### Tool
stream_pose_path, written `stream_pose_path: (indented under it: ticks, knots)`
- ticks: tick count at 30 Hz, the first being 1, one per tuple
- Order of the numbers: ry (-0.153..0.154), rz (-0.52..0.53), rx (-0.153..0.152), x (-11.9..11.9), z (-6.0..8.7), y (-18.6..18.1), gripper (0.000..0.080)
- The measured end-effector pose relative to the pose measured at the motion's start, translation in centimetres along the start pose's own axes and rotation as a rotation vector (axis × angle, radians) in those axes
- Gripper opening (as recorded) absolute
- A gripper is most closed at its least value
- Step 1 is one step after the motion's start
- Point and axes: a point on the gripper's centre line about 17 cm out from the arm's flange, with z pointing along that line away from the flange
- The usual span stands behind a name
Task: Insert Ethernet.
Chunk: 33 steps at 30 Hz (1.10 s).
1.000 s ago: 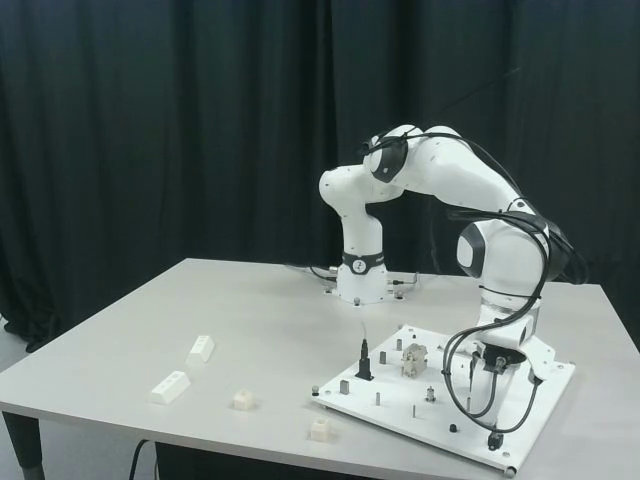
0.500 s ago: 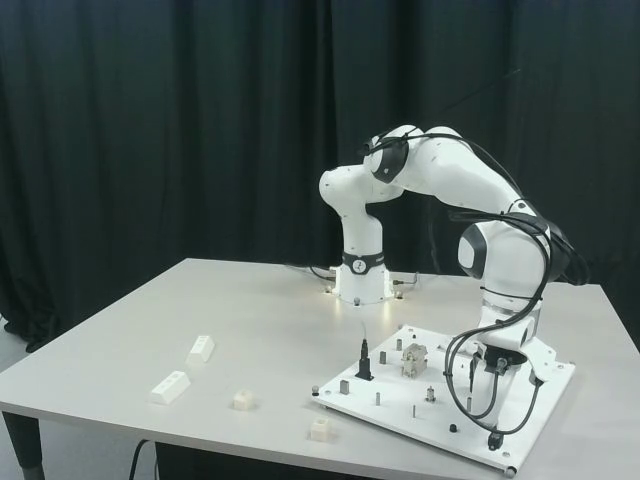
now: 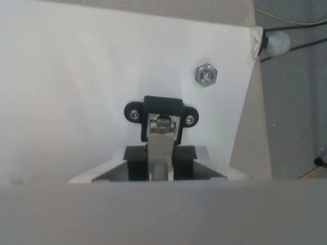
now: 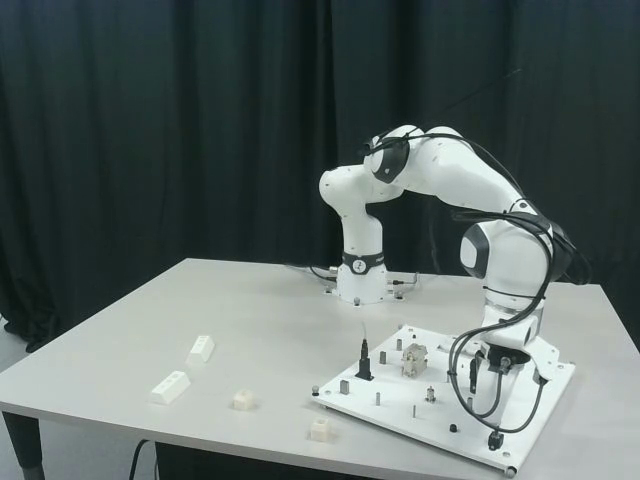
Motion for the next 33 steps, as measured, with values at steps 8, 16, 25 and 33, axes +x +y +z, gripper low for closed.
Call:
stream_pose_path:
  ticks: [8, 16, 25, 33]
  knots:
    - [0.002, -0.001, -0.003, 0.09, 0.01, 0.06, 0.0097]
    - [0.001, -0.002, -0.004, 0.06, 0.02, 0.10, 0.0097]
    - [0.001, -0.003, -0.004, 0.05, 0.02, 0.10, 0.0097]
    - [0.001, -0.014, -0.003, 0.09, 0.02, 0.06, 0.0097]
